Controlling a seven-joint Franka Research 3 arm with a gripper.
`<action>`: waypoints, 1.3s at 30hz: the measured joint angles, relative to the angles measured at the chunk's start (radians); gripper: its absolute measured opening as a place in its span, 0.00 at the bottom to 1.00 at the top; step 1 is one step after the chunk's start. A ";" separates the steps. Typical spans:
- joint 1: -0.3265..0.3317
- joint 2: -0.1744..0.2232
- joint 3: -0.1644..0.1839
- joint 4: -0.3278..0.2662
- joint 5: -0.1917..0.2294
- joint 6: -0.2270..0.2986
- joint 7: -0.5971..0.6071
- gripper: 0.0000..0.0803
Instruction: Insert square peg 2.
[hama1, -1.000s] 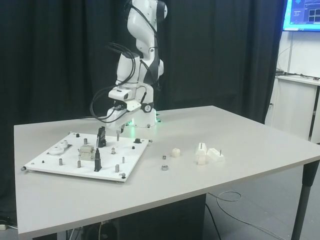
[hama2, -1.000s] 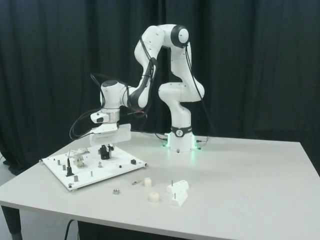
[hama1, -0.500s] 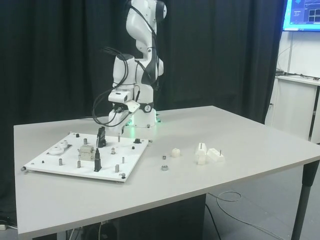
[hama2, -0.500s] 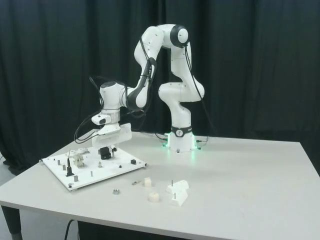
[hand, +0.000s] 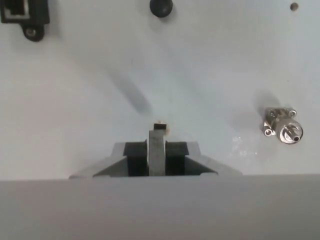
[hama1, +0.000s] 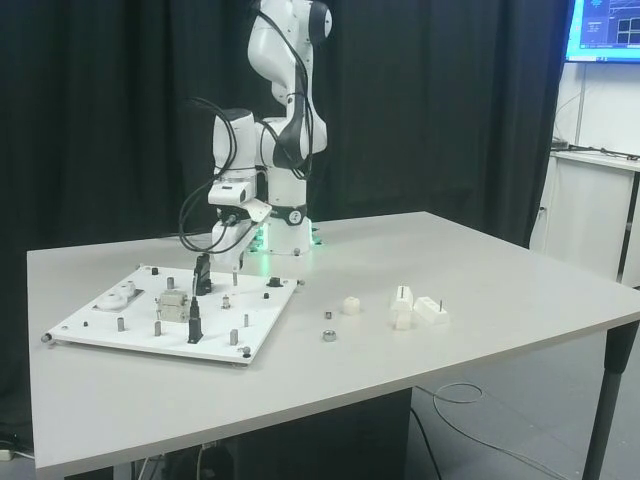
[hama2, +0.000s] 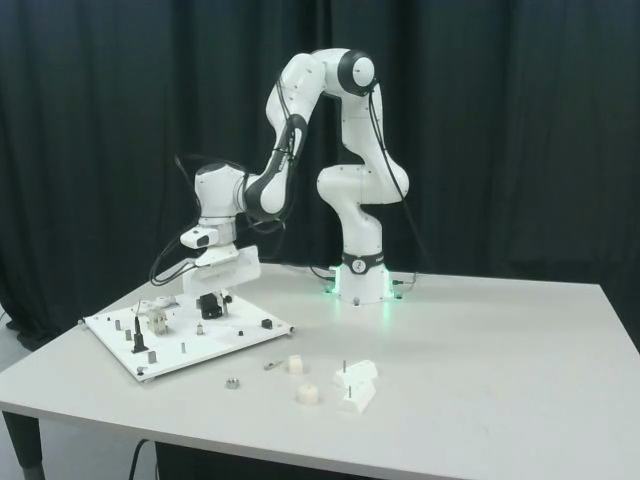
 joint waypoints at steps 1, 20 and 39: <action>-0.001 0.001 0.000 -0.001 0.008 0.001 -0.010 0.09; -0.011 0.044 0.000 -0.006 0.104 0.032 -0.123 0.09; -0.012 0.069 0.000 -0.007 0.178 0.046 -0.190 0.09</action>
